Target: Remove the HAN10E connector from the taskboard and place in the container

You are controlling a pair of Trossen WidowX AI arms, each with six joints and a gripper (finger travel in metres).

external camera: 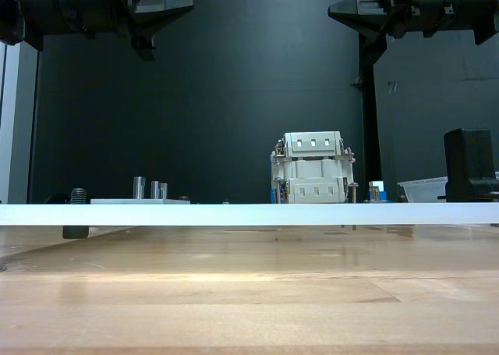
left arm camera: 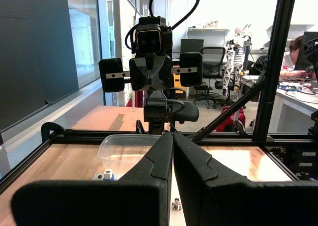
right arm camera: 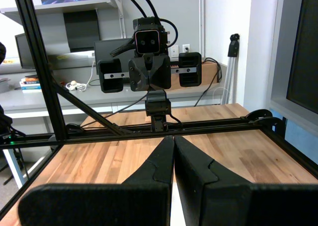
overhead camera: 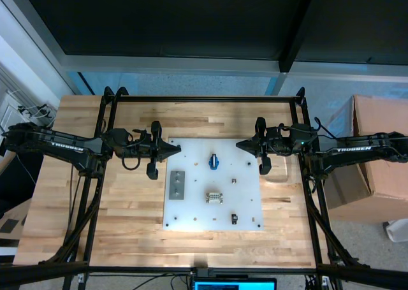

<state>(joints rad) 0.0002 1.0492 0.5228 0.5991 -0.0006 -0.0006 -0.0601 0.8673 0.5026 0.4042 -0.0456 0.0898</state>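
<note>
Wood-plank table point(overhead camera: 127, 226) is seen from the high view, with a white taskboard point(overhead camera: 191, 207) centred on it. HAN10E connector point(overhead camera: 215, 197) is seated near the board's middle, toward the near side, free of both grippers. Left gripper point(overhead camera: 179, 148) is held over the board's far-left corner and right gripper point(overhead camera: 238, 145) over its far edge, right of centre. Their tips face each other, and both are well apart from the connector. Counted on the board: one blue part point(overhead camera: 213, 162), one grey plate point(overhead camera: 176, 183), one small black part point(overhead camera: 234, 219). One clear container point(overhead camera: 280, 181) is faintly made out just right of the board.

Low view: the connector is shown upright in its seat, with both grippers high above it. Both arms are cut off at the frame edges. Three pegs point(external camera: 154, 189) are counted on the plate.

Left wrist view: the left fingers are pressed together tip to tip. The connector is hidden behind them; the container is seen beyond.

Right wrist view: the right fingers are likewise closed tip to tip. The connector cannot be made out.
</note>
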